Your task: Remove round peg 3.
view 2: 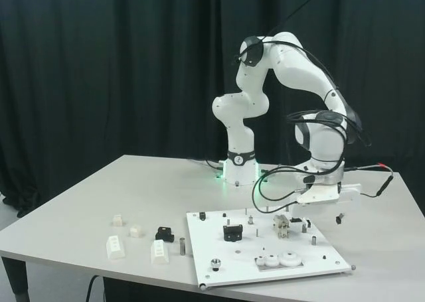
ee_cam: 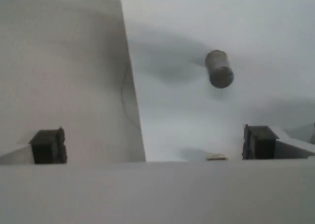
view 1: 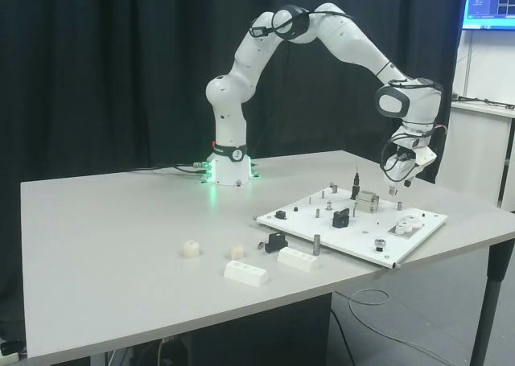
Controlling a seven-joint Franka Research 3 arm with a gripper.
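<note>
Grey and round, the peg [ee_cam: 219, 69] looks like a short, smooth, stubby can with a flat end. In the wrist view we see it on a pale, flat surface, close to a long straight edge where a whiter surface begins. We cannot tell if it sits in a hole or just rests there.

Nothing touches the peg. The gripper [ee_cam: 154, 144] hangs above it with its two dark, blocky fingertips [ee_cam: 48, 146] spread wide and holding nothing. The peg shows between them but closer to one.

From the room views we see the gripper [view 2: 316, 219] low over the far side of the flat white board [view 1: 418, 233], near the corner away from the arm's base. The board is thin and square and lies on the grey table [view 1: 105, 221]. On it stand thin little pins [view 1: 317, 242], a black chunky block [view 1: 341, 217], a small grey boxy part [view 1: 368, 201] and white round toothed wheels [view 1: 408, 225].

Off the board, on the table, lie two long white blocks [view 1: 245, 273], two small pale cubes [view 1: 190, 248] and a small black piece [view 1: 277, 241]. Black cables [view 2: 265, 182] loop from the wrist. A green light [view 1: 211, 169] glows at the arm's base, and a black curtain [view 1: 96, 68] hangs behind
</note>
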